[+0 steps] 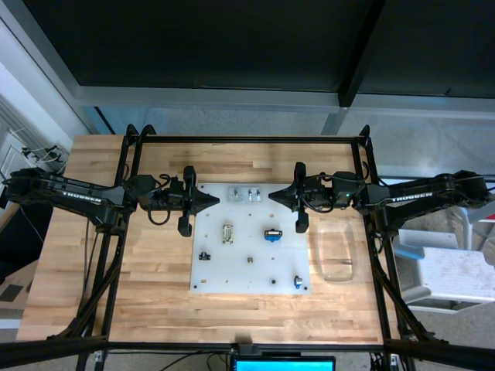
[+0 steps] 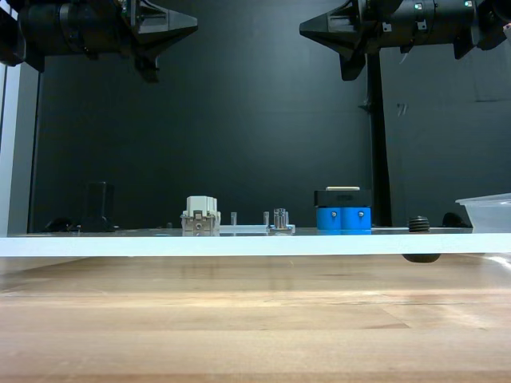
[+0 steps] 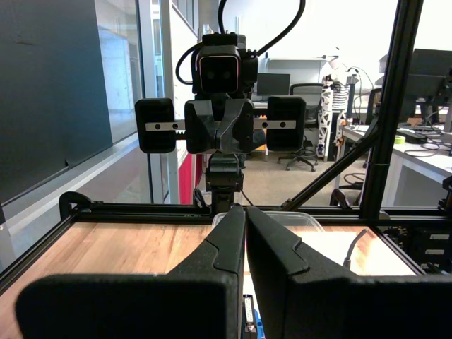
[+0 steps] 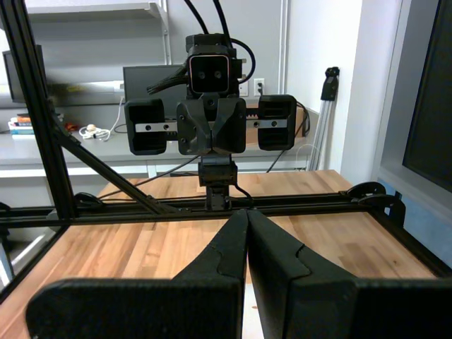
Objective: Remove the rj45 connector and place it in the container
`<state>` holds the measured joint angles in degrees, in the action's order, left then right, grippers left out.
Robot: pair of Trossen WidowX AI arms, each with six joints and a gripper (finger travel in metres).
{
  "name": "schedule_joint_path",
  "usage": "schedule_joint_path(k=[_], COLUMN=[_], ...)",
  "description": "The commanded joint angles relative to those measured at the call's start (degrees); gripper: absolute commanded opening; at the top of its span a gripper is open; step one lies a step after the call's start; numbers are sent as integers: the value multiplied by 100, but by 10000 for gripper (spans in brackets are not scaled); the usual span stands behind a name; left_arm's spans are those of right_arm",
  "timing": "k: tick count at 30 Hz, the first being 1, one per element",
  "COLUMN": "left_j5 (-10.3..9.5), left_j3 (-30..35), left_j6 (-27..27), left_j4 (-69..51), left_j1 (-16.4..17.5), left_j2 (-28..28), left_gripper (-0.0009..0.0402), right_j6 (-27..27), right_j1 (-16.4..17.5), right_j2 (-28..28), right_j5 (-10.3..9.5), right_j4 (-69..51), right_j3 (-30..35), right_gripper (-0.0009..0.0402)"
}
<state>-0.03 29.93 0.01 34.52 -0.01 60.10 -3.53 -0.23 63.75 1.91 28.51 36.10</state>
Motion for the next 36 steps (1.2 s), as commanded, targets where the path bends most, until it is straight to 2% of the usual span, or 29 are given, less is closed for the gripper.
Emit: schedule_joint_path(k=[1,9,20,26,36], left_j5=[0,0,0,0,0], left_j3=[2,2,2,2,2], left_j6=[0,0,0,0,0], left_j4=[0,0,0,0,0], left_j1=[2,0,0,2,0], left_j2=[2,2,2,0,2], left_gripper=[1,1,1,1,1], right_j6=[-212,-208,-367,-369,-680], right_j1=[0,42,319,586,1045], right_j2=[0,0,181,369,588], right_j5=[7,-48,-42,-35,15], right_j4=[-612,-2802,-5995,-6999,-8021], right_j3=[133,782,2013,2483,2820], right_gripper=[0,0,0,0,0])
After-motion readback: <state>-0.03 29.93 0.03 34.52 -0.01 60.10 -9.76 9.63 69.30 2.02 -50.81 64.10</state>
